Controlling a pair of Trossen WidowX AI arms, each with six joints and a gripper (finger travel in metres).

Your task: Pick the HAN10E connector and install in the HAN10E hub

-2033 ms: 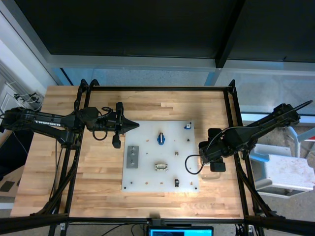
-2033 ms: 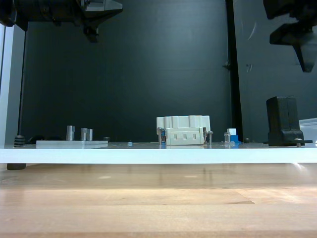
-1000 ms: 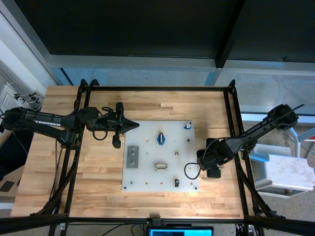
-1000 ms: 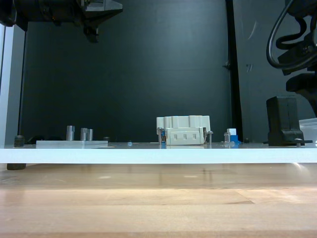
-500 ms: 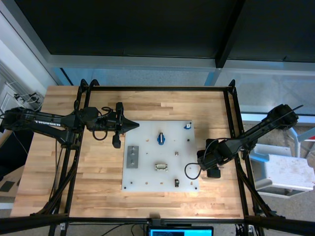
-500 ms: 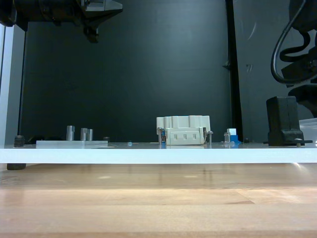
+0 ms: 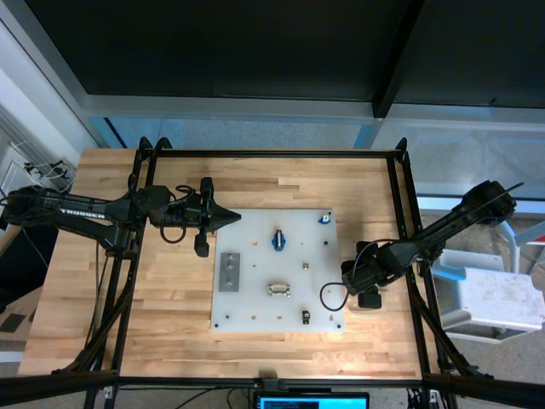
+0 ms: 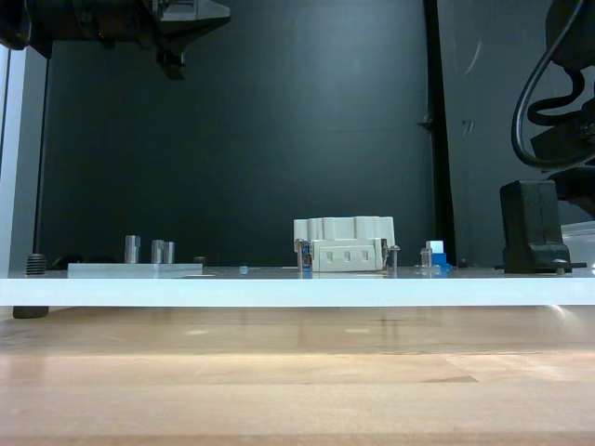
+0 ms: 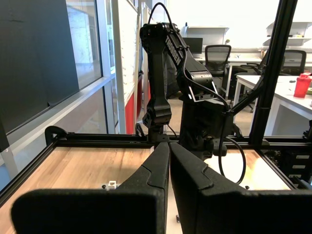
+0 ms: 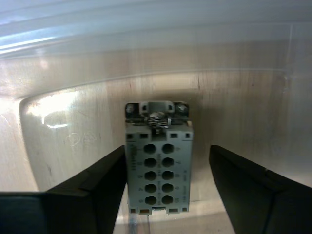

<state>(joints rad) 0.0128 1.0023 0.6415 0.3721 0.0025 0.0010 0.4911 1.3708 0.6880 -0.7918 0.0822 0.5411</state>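
1. Wooden tabletop [image 7: 170, 332] inside a black frame, white plate [image 7: 255, 315] at frame centre, HAN10E hub [image 7: 278, 291] fixed at the plate's lower middle.
2. Right hand [image 7: 361, 285] low just off the plate's right edge, fingers [image 10: 95, 183] apart, straddling the HAN10E connector [image 10: 158, 161] in a clear tray [image 10: 204, 34].
3. Connector's long axis parallel to those fingers: one just beside its flank, the other apart.
4. Left hand [image 7: 223, 217] hanging at the plate's upper left, fingers pressed together, well apart from the connector.
5. Likely next: squeeze, lift, carry leftward to the hub.
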